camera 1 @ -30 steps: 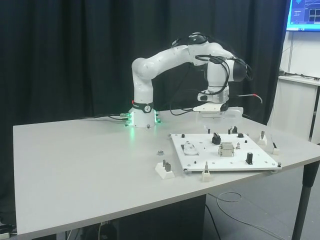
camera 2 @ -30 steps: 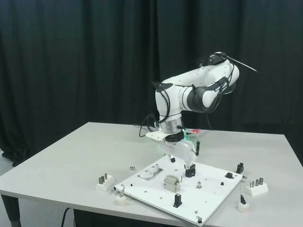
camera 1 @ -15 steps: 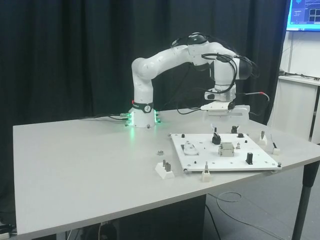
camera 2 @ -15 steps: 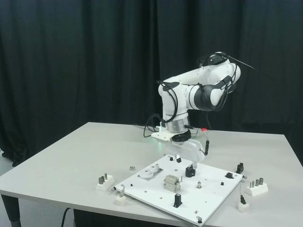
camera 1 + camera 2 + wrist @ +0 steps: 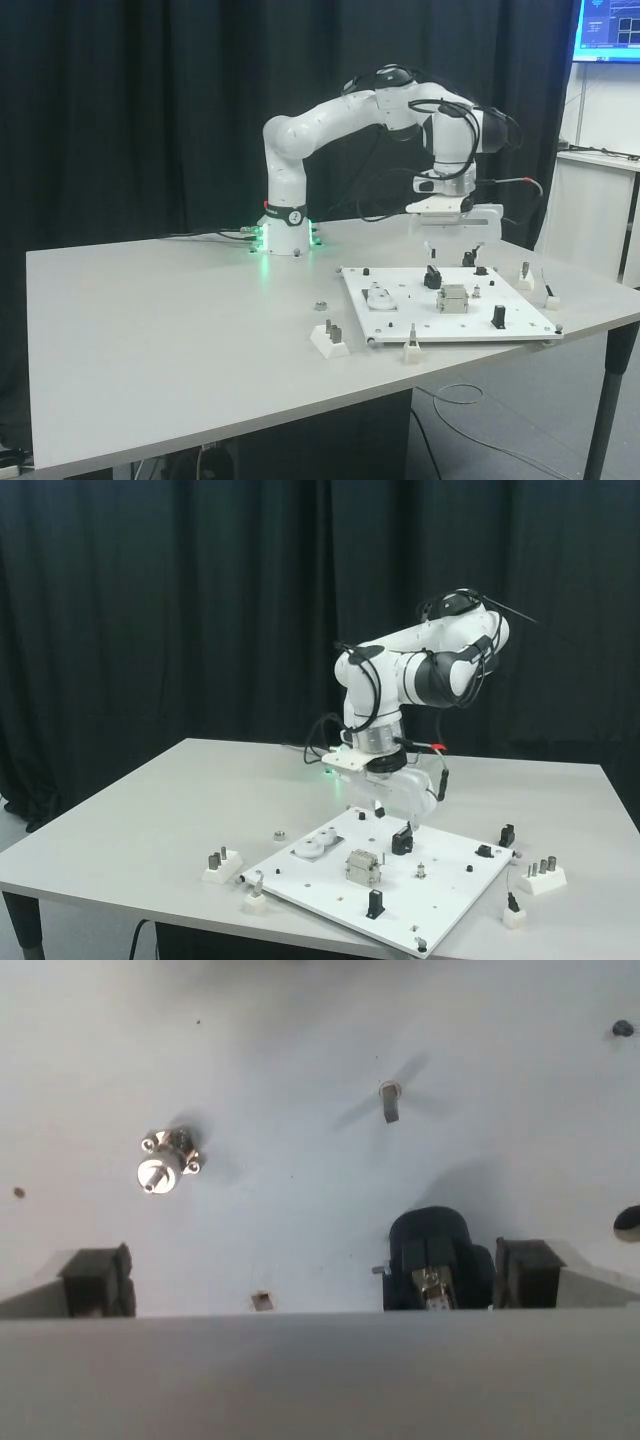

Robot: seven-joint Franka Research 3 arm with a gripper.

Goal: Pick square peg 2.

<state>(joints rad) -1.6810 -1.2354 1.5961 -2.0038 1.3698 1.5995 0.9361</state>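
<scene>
1. Square peg 2 is proving too small to single out; in the second room view, grey pegs are standing in a white holder (image 5: pixel 221 868) just off the left corner of the white board (image 5: pixel 450 900) and in another holder (image 5: pixel 541 876) off its right corner; I cannot tell which peg it is.
2. The gripper (image 5: pixel 310 1278) is hanging over the board's far part, fingers (image 5: pixel 96 1280) spread wide, holding nothing.
3. A black connector (image 5: pixel 437 1268) is sitting on the board just beside one finger; a small metal stud (image 5: pixel 165 1158) is standing apart from it.
4. The bench (image 5: pixel 150 800) is carrying the board and both holders.
</scene>
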